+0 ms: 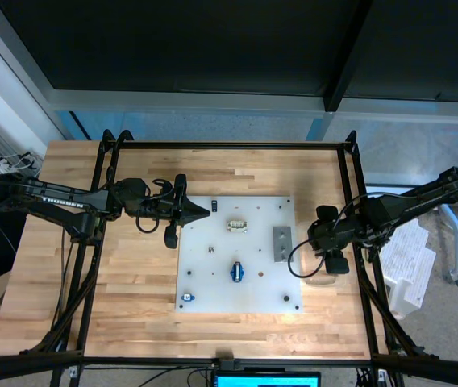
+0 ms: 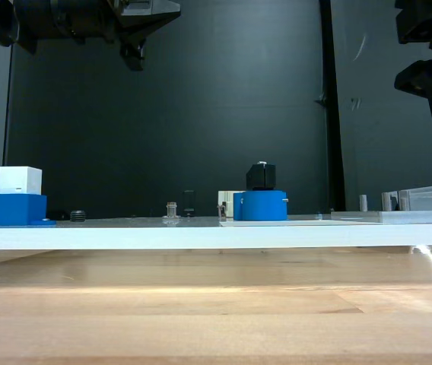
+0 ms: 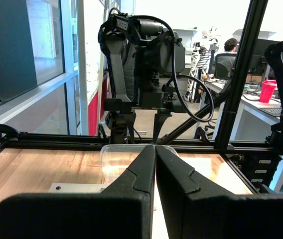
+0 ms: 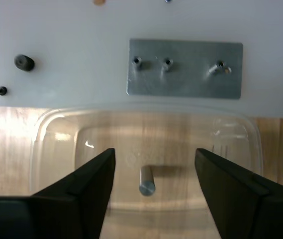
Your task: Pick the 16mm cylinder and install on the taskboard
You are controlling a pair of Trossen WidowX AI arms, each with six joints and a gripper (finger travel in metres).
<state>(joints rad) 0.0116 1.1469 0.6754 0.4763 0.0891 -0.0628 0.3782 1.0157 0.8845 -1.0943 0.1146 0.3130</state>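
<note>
The 16mm cylinder (image 4: 147,180) is a short silver peg lying on its side in a clear plastic tray (image 4: 57,144). My right gripper (image 4: 154,159) hangs open straight above it, one finger on each side, not touching it. The taskboard (image 1: 213,278) is a white square plate mid-table, with the tray against its right edge. In the high view my right gripper (image 1: 331,254) is over that tray. My left gripper (image 1: 201,212) is shut and empty, hovering level over the board's upper left corner and pointing right.
A grey metal block (image 4: 185,68) with three small pegs sits on the board just beyond the tray. A blue connector (image 1: 235,272) stands mid-board, a beige one (image 1: 236,225) behind it, a blue-and-white piece (image 2: 17,199) at the near-left corner. Black frame rails (image 1: 350,201) ring the table.
</note>
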